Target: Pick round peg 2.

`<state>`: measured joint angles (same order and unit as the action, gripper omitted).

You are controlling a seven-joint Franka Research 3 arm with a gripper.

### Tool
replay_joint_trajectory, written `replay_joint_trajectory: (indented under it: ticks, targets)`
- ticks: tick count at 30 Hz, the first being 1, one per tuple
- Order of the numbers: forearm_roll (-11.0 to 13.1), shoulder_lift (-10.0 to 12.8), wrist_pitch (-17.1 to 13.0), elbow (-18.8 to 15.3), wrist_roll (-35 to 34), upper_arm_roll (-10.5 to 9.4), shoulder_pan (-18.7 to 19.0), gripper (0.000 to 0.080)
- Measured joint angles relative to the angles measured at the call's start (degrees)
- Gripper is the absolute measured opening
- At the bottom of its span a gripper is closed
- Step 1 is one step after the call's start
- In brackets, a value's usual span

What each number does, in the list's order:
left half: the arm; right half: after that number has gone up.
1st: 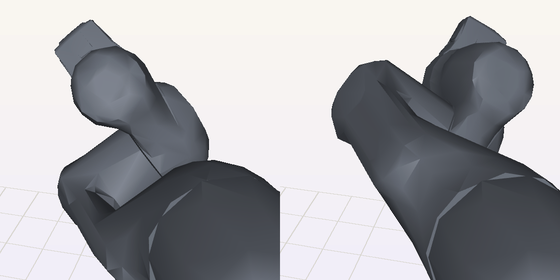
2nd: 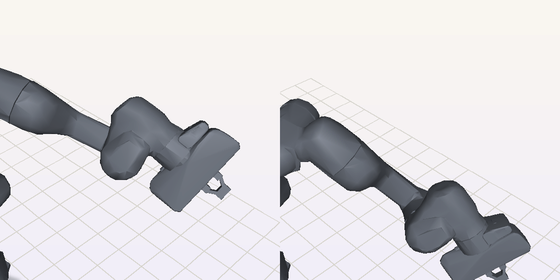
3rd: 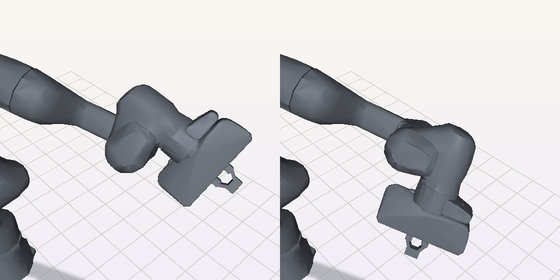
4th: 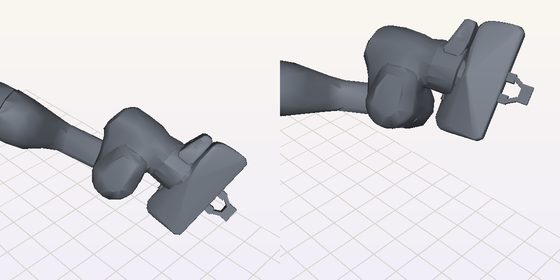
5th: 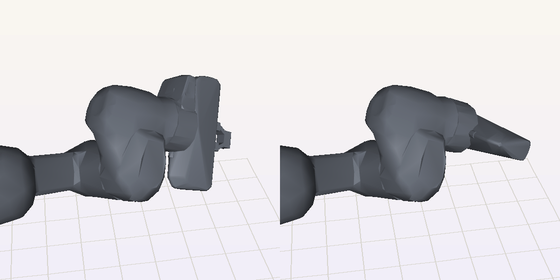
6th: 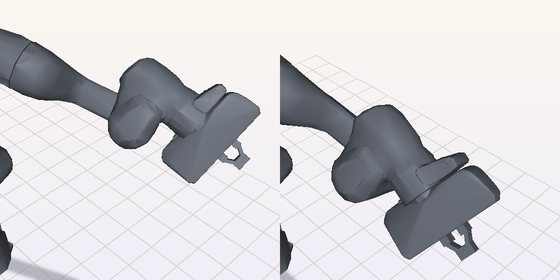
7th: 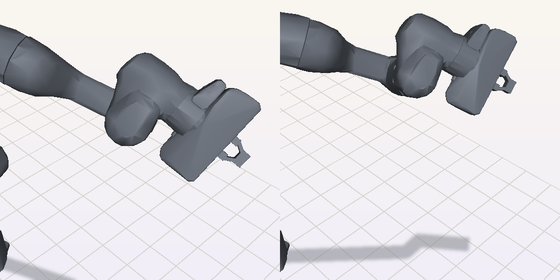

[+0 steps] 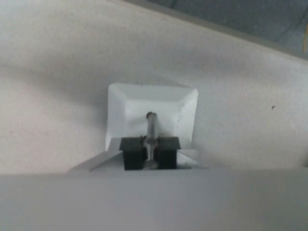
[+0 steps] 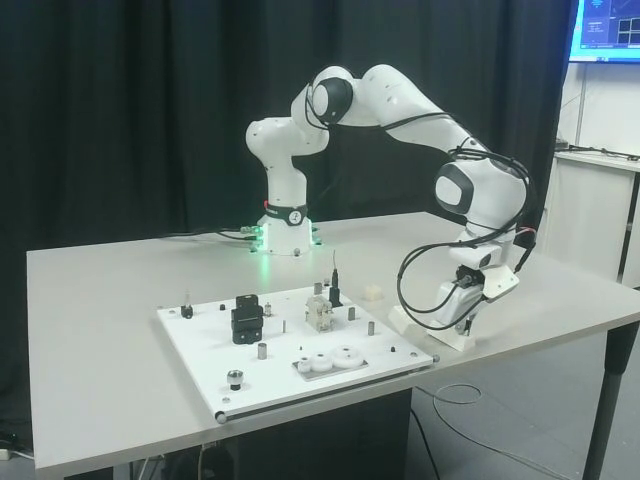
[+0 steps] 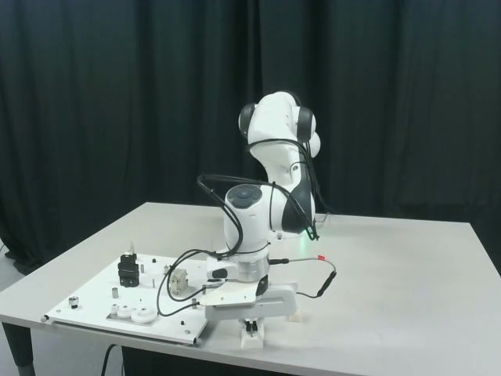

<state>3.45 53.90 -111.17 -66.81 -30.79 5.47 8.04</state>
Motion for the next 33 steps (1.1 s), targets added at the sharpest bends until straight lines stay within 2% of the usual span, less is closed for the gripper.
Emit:
replay_joint_trajectory:
  ticks: [9,33]
  targets:
    - [0.44,-0.20,1.81,0.94,-0.30,0.00,0.10,0.0063]
    - [0.52,-1.49,11.54,6.74,-3.69,0.00,1.10,0.0060]
